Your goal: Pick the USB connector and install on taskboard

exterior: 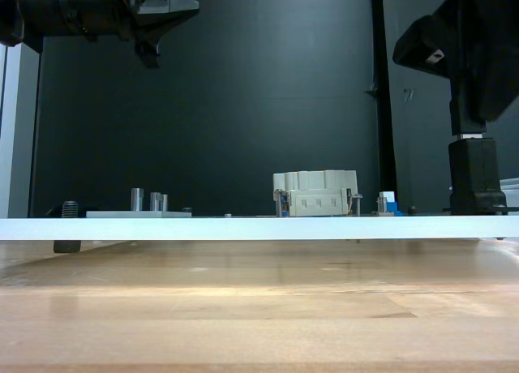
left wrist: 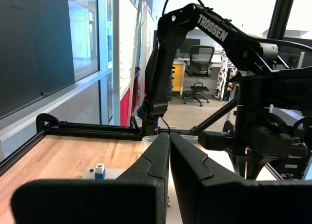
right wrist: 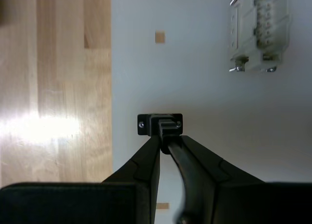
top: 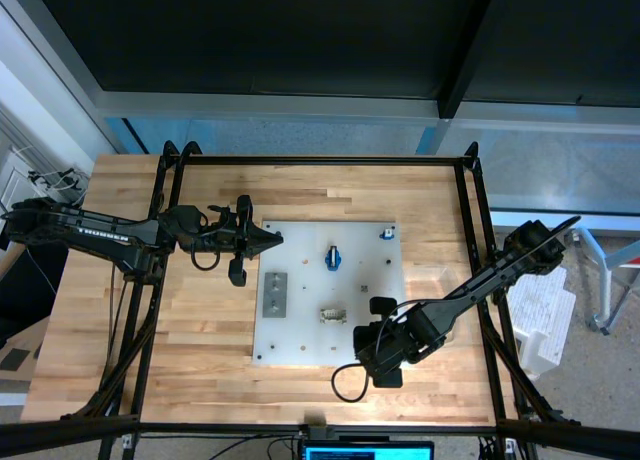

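USB connector [right wrist: 167, 129] is pinched tight between the two fingers of the right end effector [right wrist: 168, 141]. It is down at the white board [right wrist: 204, 87], close to the board's right corner on the near side. Its tip meets a little black holder [right wrist: 144, 124] with two screws. I cannot tell how far in it sits. So I think the picking up is done and putting it in is the step now. Next it likely needs a soft, straight push into the holder, with no tilting. Only after that should the fingers let go. A crooked push could jam it.

The left end effector [top: 272, 239] hangs high over the left edge of the board. Its fingers are pressed together with nothing between them.

Only the right wrist view shows the plug and the holder. From high up, the arm covers that spot, but you can see the whole board on the worktop [top: 200, 360] and the silvery block [top: 332, 315] close by. The low view shows heights: the right end effector reaches down to the board, and the left one floats far above it. The left wrist view shows that one's closed fingers up close.
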Tool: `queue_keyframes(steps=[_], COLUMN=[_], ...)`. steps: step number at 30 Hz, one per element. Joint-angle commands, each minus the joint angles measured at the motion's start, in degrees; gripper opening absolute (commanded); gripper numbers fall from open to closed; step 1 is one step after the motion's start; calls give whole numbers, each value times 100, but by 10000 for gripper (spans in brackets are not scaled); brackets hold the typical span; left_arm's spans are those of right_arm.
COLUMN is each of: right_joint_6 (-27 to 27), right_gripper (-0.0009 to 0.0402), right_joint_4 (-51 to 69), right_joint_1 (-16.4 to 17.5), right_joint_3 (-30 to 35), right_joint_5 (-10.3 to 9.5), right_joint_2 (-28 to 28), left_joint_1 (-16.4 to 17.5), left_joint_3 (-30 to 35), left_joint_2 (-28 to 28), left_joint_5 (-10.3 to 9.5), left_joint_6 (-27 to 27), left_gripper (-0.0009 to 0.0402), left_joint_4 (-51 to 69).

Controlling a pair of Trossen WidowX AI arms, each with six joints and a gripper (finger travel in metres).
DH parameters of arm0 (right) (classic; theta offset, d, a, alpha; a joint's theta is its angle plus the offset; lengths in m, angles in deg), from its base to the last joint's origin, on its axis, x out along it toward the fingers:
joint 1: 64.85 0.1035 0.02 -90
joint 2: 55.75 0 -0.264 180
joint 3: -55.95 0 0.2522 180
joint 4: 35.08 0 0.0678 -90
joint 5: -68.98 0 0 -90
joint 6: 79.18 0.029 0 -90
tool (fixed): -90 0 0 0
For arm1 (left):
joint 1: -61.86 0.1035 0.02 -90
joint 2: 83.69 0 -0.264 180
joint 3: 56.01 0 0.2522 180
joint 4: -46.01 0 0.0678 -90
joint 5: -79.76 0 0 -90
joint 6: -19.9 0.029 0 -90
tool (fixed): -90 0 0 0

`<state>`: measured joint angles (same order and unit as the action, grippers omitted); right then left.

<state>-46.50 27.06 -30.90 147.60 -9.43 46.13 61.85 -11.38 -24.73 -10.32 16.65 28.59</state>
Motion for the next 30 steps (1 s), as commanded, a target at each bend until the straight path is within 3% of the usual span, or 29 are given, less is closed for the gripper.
queue_keyframes(steps=[1,14,30], right_joint_6=[15,9,0], right_gripper=[75,145,149], right_joint_4=[-28,173,350], right_joint_1=[4,7,7], right_joint_3=[59,127,125], right_joint_5=[85,85,70], right_joint_2=[-66,-496,-741], left_joint_1=[0,2,2], left_joint_3=[0,2,0], left_joint_2=[0,0,0], left_joint_5=[2,2,2], left_joint_6=[2,2,2], left_gripper=[0,0,0], left_joint_4=[0,0,0])
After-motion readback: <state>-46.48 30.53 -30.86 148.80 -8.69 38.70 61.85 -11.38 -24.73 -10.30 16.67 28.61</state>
